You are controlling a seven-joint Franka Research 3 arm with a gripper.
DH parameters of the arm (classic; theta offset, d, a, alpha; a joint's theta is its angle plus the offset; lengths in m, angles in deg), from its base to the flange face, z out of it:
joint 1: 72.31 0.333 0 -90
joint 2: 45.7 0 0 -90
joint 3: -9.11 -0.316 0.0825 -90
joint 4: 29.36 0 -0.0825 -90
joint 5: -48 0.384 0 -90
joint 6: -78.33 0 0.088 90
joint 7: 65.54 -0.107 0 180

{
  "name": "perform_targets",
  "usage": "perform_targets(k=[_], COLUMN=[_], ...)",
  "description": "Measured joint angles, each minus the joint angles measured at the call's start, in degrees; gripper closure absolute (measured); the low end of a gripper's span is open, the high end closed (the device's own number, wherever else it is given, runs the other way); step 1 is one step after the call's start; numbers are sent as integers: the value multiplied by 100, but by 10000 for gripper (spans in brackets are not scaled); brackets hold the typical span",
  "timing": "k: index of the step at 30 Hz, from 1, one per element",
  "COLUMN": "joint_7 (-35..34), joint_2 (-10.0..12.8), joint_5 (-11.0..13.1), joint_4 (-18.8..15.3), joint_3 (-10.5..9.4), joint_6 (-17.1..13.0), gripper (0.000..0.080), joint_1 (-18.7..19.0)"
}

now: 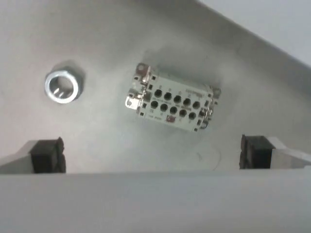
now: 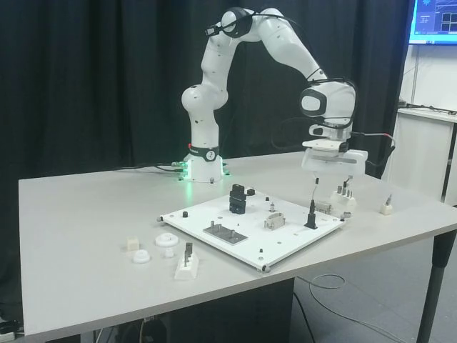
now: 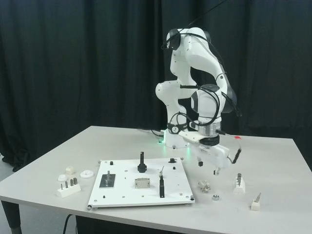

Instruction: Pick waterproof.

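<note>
Gripper [image 1: 151, 154] jaws wide open, empty, above connector [image 1: 171, 104] on grey bench [image 1: 97, 39]; nut [image 1: 62, 87] near connector.

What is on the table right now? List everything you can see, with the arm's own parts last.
Grey table: one, carrying everything.
White square assembly board: one, mid-table, holding black fixtures and a small metal block.
Multi-pin rectangular connector with a white body and metal clips: one, on the table beside the board, under the gripper.
Shiny metal ring nut: one, on the table near the connector, apart from it.
White holder with upright pins: one, past the nut.
Small white block with a pin: one, near the table edge.
White gears: a few, off the board's other side.
White pin rack: one, beside the gears.
White Franka arm: one, bolted at the table's rear.
Gripper: one, black pads, open, above the connector.
</note>
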State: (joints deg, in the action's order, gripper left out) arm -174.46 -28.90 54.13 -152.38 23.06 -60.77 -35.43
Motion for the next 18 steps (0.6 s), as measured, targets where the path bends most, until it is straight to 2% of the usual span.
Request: perform_targets(k=[10,14,18], joint_7=[-1118,-1565,-1634], joint_2=[0,3,17], joint_5=[5,7,25], joint_4=[-99,-162,-228], joint_3=[-3,-3,-2], joint_6=[-20,-140,-328], gripper=[3,3,3], joint_1=[33,33,33])
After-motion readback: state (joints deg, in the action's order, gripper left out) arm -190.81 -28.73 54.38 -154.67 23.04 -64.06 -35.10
